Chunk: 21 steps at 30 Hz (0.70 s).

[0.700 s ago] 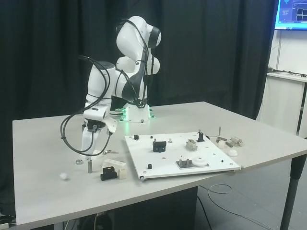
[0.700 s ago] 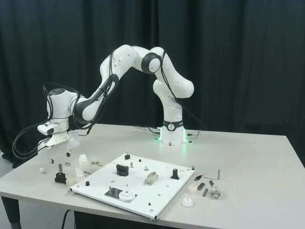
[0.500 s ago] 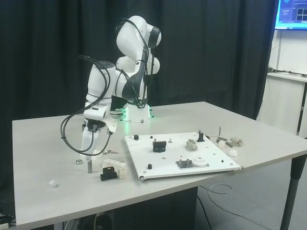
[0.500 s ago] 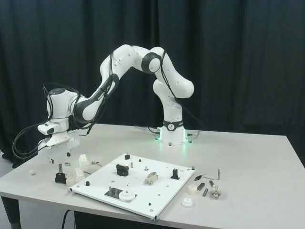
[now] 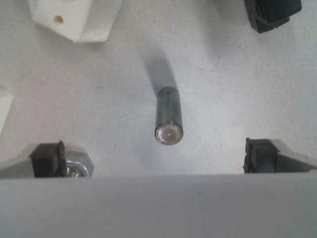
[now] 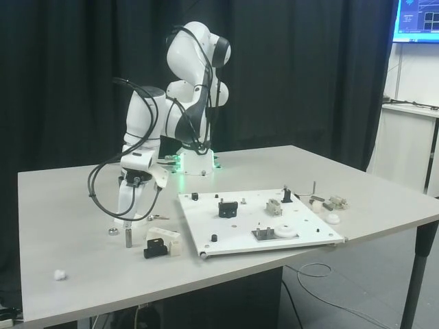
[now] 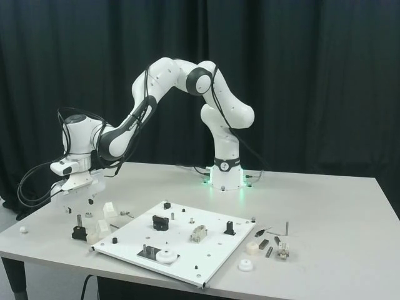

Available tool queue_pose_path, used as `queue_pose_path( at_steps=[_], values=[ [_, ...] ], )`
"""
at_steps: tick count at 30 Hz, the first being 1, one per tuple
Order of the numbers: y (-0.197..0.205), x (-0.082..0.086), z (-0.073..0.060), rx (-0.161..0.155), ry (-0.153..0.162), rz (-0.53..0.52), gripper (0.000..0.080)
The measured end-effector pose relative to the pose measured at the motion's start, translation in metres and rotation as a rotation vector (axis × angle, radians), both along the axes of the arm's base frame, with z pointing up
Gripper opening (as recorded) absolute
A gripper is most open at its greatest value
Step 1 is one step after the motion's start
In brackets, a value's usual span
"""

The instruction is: Remove large gear.

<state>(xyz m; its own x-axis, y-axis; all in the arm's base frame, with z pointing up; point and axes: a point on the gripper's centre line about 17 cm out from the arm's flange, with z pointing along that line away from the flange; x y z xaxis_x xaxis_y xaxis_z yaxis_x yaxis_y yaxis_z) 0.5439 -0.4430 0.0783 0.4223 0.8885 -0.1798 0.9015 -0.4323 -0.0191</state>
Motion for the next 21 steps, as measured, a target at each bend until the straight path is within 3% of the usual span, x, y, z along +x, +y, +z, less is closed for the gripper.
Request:
queue_pose_path(
  at_steps=[21],
  values=[
    [0.0023, 0.0037, 0.0052, -0.002, -0.007, 0.006, 0.0800]
  ],
)
